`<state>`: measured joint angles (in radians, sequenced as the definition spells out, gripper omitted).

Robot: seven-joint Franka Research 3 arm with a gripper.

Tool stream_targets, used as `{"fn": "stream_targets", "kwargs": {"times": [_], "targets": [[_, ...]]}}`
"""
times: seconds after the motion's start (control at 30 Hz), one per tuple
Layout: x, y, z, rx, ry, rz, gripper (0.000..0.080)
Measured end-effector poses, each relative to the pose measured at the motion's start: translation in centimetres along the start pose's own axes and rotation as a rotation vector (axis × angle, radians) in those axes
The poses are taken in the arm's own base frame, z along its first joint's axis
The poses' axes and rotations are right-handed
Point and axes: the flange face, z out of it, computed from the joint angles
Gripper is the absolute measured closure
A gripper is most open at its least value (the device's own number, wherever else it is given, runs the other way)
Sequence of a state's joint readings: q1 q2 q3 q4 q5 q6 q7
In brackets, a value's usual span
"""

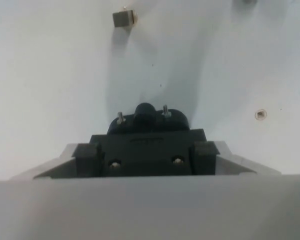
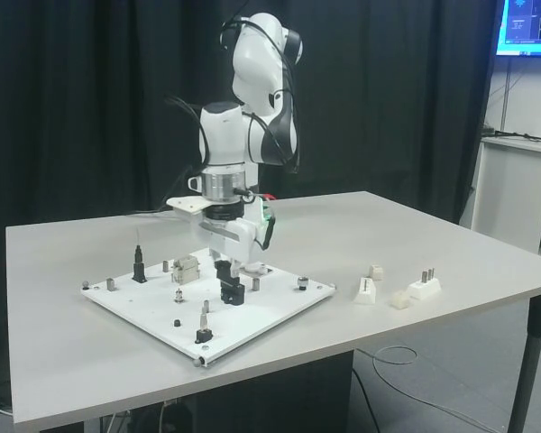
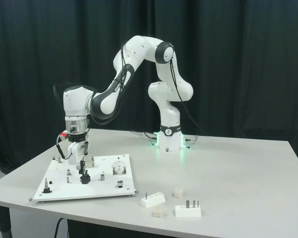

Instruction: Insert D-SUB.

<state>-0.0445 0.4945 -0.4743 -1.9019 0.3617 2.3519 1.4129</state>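
**Item 1. Black moulded-plastic D-SUB connector** (image 1: pixel 149 120), with two small metal thumbscrews standing up from its shell. Location: held between the fingertips of the white arm's two-finger gripper (image 1: pixel 148 159), hanging just above the white square task board (image 2: pixel 279 302) near the board's middle. The jaws stand narrow, closed on the connector's two flanks; the black finger pads (image 1: pixel 88 159) press on either side.
Handling, by judgement: light, rigid, not slippery against the pads. The pin face is probably the delicate part and will not forgive a tilted entry. The flat sides of the shell are the proper hold, as taken now; the thumbscrews and the cable boss should stay free.

**Item 2. Black upright socket fixture** (image 2: pixel 228 290), standing on the board directly below the gripper in the first room view. Presumed receptacle for Item 1. Whether connector and fixture already touch cannot be told.

**Item 3. Board fittings.** Small grey metal block (image 1: pixel 123 18); other small posts and a pale block fixture (image 2: pixel 187 268) near the board's far edge.

**Item 4. Holders on the grey table** (image 2: pixel 415 225), well apart from the board. White block (image 3: pixel 187 210) holding two upright pins; white block (image 3: pixel 152 199) holding one pin; two small pale cubes, apparently holding nothing.
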Motion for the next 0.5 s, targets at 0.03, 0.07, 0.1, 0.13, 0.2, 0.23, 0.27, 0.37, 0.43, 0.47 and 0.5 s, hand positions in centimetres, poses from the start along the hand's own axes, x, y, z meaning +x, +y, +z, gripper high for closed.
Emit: {"fn": "stream_targets", "kwargs": {"times": [0.03, 0.07, 0.1, 0.13, 0.2, 0.23, 0.27, 0.37, 0.43, 0.47, 0.5], "targets": [[0.02, 0.00, 0.07, -0.001, 0.001, 0.000, 0.0414], [0.02, 0.00, 0.12, -0.001, 0.001, 0.000, 0.0414], [0.01, -0.03, 0.11, -0.001, 0.001, 0.000, 0.0414], [0.01, -0.03, 0.11, -0.001, 0.001, 0.000, 0.0414], [0.00, -0.04, 0.11, -0.001, 0.001, 0.000, 0.0414], [-0.02, -0.04, 0.10, -0.002, 0.001, 0.000, 0.0414], [-0.04, -0.05, 0.09, -0.002, 0.000, 0.000, 0.0414], [-0.18, -0.06, 0.06, -0.005, -0.002, -0.001, 0.0414], [-0.31, -0.09, -0.01, -0.007, -0.003, -0.003, 0.0414], [-0.37, -0.11, -0.05, -0.009, -0.003, -0.004, 0.0414], [-0.43, -0.16, -0.13, -0.010, -0.004, -0.005, 0.0414]]}}
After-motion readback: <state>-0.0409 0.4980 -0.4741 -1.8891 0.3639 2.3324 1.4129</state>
